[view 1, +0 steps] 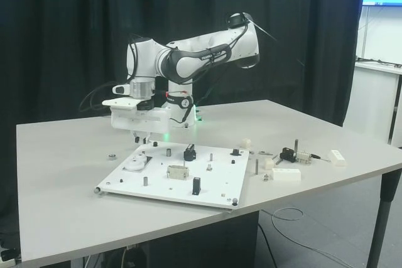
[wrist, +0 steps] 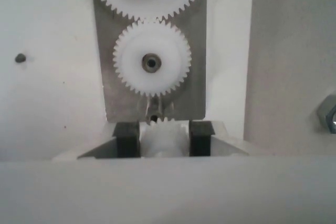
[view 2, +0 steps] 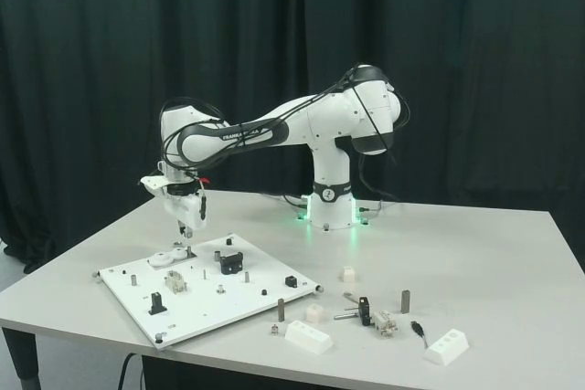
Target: Place small gear.
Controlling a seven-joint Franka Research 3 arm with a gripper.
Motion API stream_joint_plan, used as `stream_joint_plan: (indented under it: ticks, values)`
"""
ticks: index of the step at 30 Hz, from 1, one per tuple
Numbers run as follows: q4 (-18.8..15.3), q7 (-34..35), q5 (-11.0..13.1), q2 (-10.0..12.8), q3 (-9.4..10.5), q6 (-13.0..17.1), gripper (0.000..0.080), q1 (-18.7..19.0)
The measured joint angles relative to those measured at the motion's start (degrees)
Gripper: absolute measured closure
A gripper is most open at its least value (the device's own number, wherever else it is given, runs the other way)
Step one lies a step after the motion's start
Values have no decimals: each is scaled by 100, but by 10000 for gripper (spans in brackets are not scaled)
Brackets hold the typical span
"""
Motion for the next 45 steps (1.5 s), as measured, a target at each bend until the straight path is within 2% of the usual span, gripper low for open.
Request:
stream_joint_plan:
  ticks: [6,10,15,19,25,31,45]
  values:
    - [10,-57,1,0,-1,142,606,-6]
    - [11,-206,1,0,1,348,606,-48]
    - [11,-676,22,0,35,561,606,-190]
    - [22,-1223,139,0,108,686,606,-380]
    - [120,-1737,367,0,282,797,606,-774]
    - [362,-1996,550,-2,494,794,606,-1229]
    - [1179,-2006,543,-39,1001,665,607,-2181]
